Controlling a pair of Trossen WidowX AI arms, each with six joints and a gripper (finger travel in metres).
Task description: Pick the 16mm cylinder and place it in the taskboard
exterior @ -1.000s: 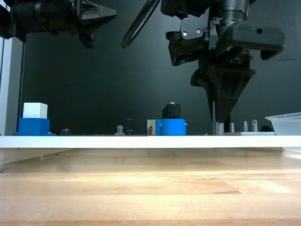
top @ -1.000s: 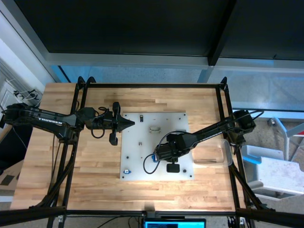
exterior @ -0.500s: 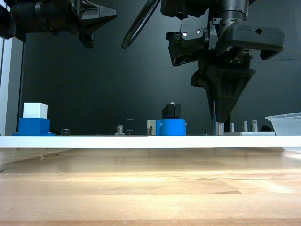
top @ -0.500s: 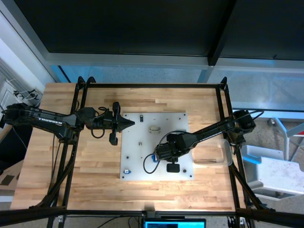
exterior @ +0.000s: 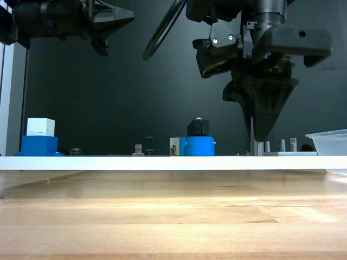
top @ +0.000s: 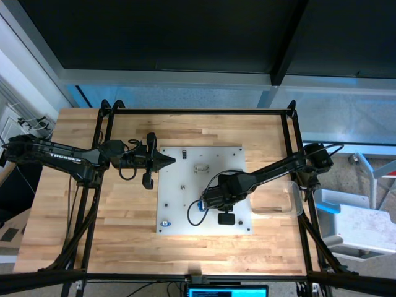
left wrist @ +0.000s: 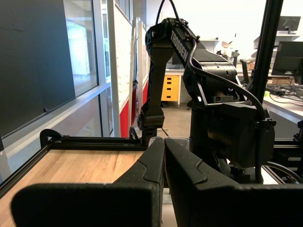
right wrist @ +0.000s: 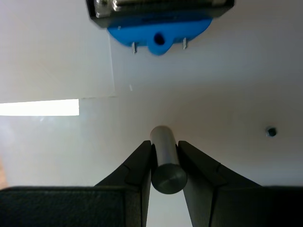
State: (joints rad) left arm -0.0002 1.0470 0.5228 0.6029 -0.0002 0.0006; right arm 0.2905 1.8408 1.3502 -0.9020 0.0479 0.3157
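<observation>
Clear plastic tray [top: 278, 210] on the wooden table [top: 124, 216], right side; black frame [top: 198, 112] around the tabletop.

L arm [top: 37, 148] & R arm [top: 272, 170]: matte black, boxy joint housings. White TROSSEN lettering [top: 62, 158] on link behind left gripper [top: 173, 159]; its fingers [left wrist: 151, 165] are black wedges tapering to a point. Black cable [exterior: 162, 27] loops up beside right gripper [exterior: 259, 135], lower & well apart from the left; silver screw heads [exterior: 216, 39] on block above it.

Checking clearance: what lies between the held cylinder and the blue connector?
Bare taskboard, in the right wrist view. Right gripper holds the cylinder above it; left gripper hangs shut at its left edge.
</observation>
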